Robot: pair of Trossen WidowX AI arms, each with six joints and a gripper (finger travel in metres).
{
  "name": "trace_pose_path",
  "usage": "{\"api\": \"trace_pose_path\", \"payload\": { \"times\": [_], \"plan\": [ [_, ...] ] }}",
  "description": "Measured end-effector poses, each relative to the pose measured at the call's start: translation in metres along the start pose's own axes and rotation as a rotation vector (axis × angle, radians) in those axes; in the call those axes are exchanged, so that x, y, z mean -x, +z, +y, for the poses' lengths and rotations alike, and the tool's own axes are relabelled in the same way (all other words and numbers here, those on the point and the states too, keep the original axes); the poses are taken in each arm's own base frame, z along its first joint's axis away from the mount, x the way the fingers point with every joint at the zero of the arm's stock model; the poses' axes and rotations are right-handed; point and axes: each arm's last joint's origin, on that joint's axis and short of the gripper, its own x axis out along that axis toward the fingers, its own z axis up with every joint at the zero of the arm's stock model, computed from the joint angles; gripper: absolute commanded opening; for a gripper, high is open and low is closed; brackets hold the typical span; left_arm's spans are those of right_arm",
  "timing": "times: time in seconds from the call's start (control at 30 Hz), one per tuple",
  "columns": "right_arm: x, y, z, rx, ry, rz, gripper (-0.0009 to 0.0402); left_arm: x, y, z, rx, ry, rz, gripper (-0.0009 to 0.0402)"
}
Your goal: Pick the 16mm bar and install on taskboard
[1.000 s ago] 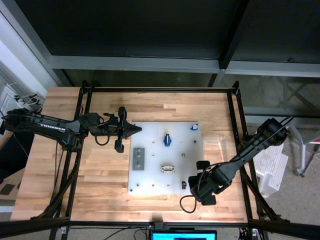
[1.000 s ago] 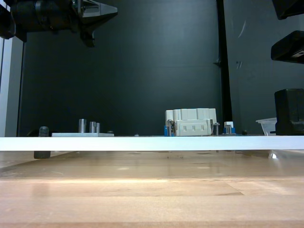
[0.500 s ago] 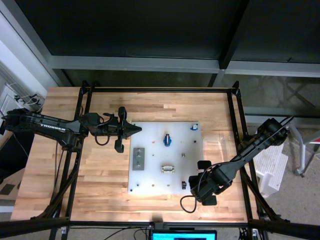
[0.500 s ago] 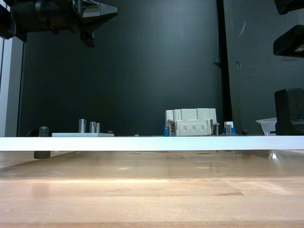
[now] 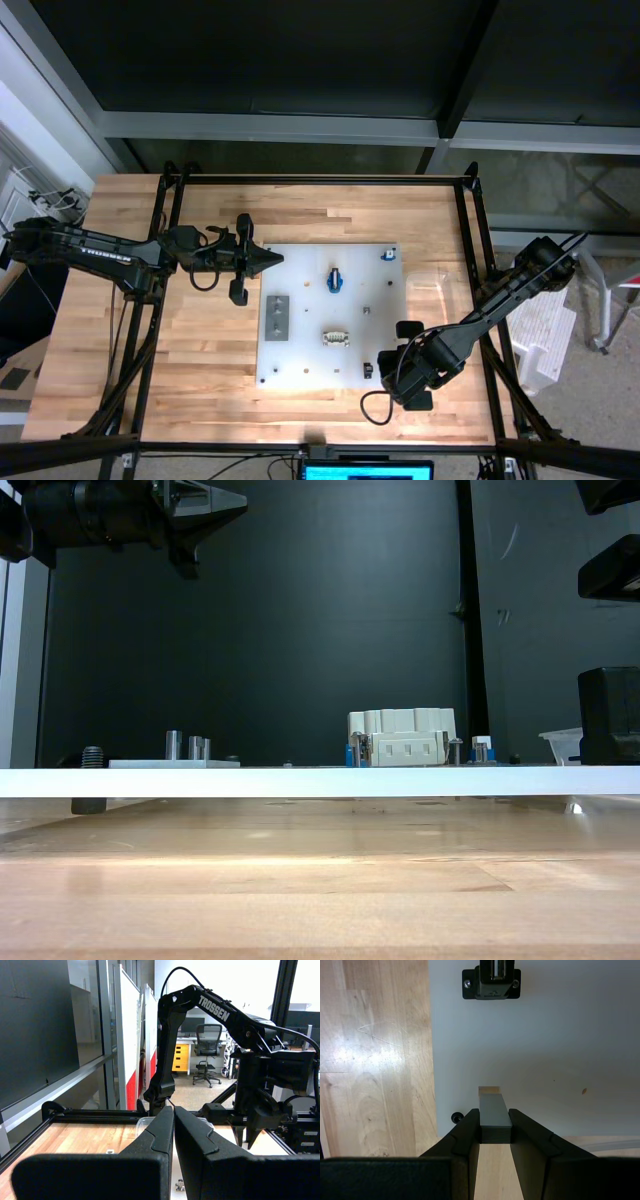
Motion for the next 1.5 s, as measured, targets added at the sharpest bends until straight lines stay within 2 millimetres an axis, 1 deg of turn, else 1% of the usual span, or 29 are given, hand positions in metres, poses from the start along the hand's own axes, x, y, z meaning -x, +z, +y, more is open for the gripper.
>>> {"api": "trace_pose_path", "payload": {
  "times": [0.23, 0.5, 0.83, 1.2, 1.5],
  "plan": [
    [-0.007, -0.0024, -0.001, -0.003, 0.0, 0.0, 0.0007, 0.0, 0.0, 0.0, 0.0, 0.0, 0.0, 0.0],
    [-0.0079, -0.0029, -0.0013, -0.003, 0.0, -0.001, 0.0007, 0.0, 0.0, 0.0, 0.0, 0.0, 0.0, 0.0],
    [-0.0069, -0.0021, -0.0008, -0.001, 0.001, -0.002, 0.0007, 0.0, 0.0, 0.0, 0.0, 0.0, 0.0, 0.0],
    [-0.0006, 0.0006, 0.0007, 0.017, 0.001, -0.002, 0.0007, 0.0, 0.0001, 0.0, 0.0, 0.0, 0.0, 0.0],
    [-0.0007, 0.0009, 0.0004, 0.02, -0.005, -0.008, 0.0007, 0.0, 0.0001, 0.0, 0.0, 0.0, 0.0, 0.0]
  ]
}}
